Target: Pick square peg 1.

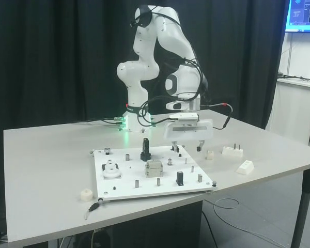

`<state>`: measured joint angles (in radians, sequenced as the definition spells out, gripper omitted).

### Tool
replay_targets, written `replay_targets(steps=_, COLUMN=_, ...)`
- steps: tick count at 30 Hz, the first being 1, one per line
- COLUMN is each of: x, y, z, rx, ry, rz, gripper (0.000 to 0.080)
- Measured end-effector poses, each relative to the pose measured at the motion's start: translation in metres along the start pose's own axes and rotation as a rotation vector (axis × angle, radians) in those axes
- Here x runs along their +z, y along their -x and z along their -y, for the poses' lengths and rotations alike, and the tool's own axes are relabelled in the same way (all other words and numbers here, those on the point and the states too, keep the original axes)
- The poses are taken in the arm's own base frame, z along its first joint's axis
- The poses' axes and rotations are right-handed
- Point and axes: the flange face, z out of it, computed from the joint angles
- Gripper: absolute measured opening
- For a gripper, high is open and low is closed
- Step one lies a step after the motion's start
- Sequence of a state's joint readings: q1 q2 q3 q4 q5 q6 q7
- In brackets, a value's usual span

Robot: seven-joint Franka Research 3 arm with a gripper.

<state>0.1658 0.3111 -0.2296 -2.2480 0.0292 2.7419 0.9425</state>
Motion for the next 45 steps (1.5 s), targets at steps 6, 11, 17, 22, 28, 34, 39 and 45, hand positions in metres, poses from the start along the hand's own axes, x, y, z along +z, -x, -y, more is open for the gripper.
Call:
replay_targets(steps=6, x=-0.006, y=-0.001, z=0.001, rx=-0.002, ry=-0.003, rz=0.001, gripper=0.0800)
replay_targets(steps=11, x=-0.009, y=-0.001, z=0.001, rx=-0.007, ry=-0.002, rz=0.004, gripper=0.0800)
replay_targets(steps=17, x=-0.010, y=-0.001, z=0.002, rx=-0.012, ry=-0.004, rz=0.004, gripper=0.0800)
replay_targets(steps=22, x=-0.011, y=0.000, z=0.002, rx=-0.015, ry=-0.006, rz=0.004, gripper=0.0800)
replay_targets(steps=28, x=-0.015, y=0.002, z=0.006, rx=-0.026, ry=-0.013, rz=0.004, gripper=0.0800)
replay_targets(steps=34, x=-0.020, y=0.006, z=0.010, rx=-0.035, ry=-0.021, rz=0.006, gripper=0.0800)
replay_targets(steps=39, x=-0.024, y=0.011, z=0.014, rx=-0.053, ry=-0.028, rz=0.009, gripper=0.0800)
replay_targets(steps=45, x=-0.030, y=0.021, z=0.022, rx=-0.086, ry=-0.041, rz=0.016, gripper=0.0800)
